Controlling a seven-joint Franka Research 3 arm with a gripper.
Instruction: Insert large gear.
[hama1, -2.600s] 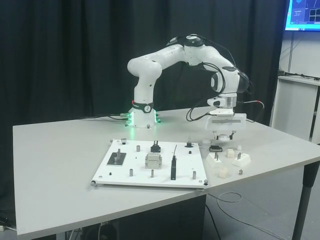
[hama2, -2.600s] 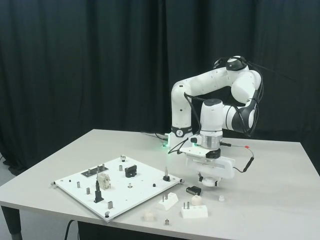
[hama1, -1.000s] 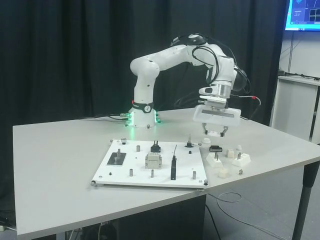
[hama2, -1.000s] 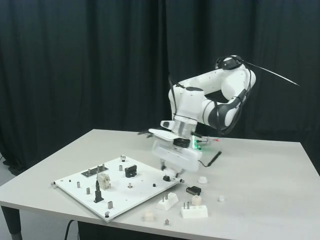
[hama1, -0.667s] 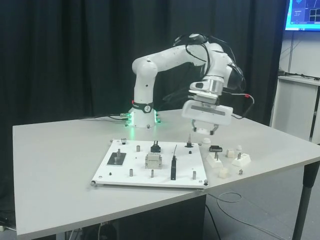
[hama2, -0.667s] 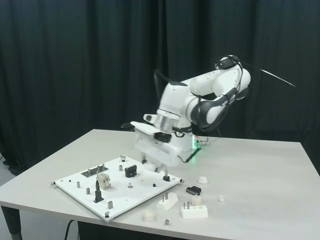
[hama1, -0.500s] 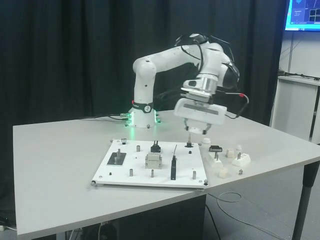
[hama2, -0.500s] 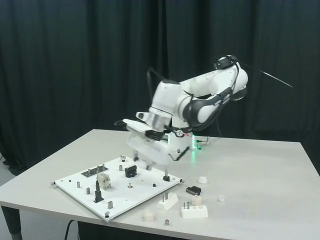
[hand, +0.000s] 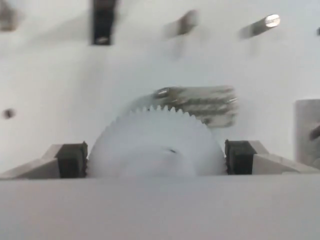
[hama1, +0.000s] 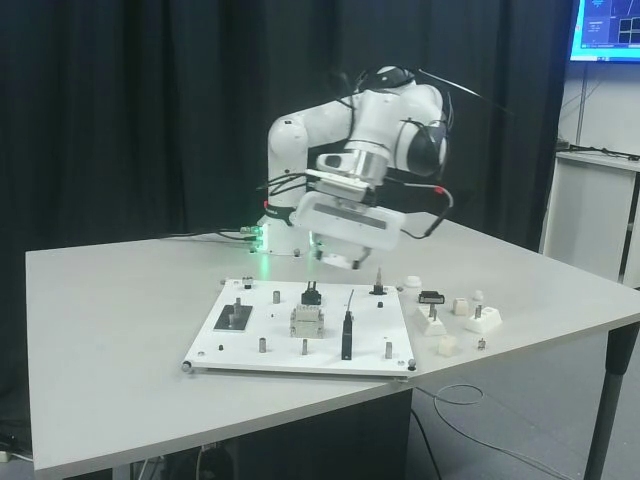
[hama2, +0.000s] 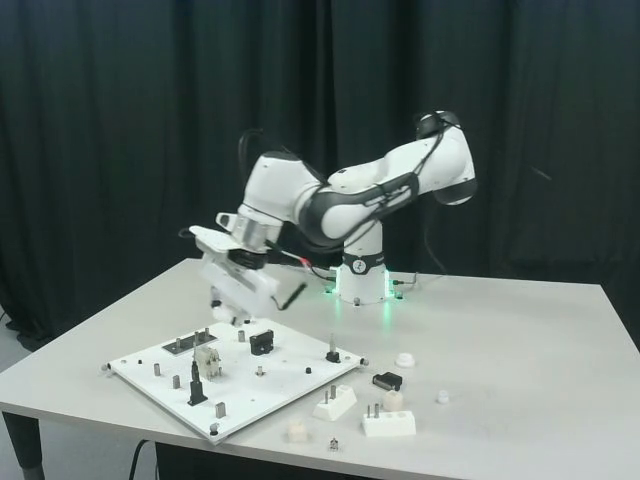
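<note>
The arm's 2 fingers (hand: 71, 160) clamp the large gear (hand: 156, 145) by its toothed rim, held flat above the white board (hama1: 262, 340), apparently for seating on a peg.

Large gear (hand: 156, 145): white toothed disc, small dark mark near centre, held flat between two black finger pads (hand: 71, 159) pressing rim at 9 and 3 o'clock. Toothed edge visible along 12 o'clock arc. Suspended above white board (hama1: 300, 322), not touching.
</note>
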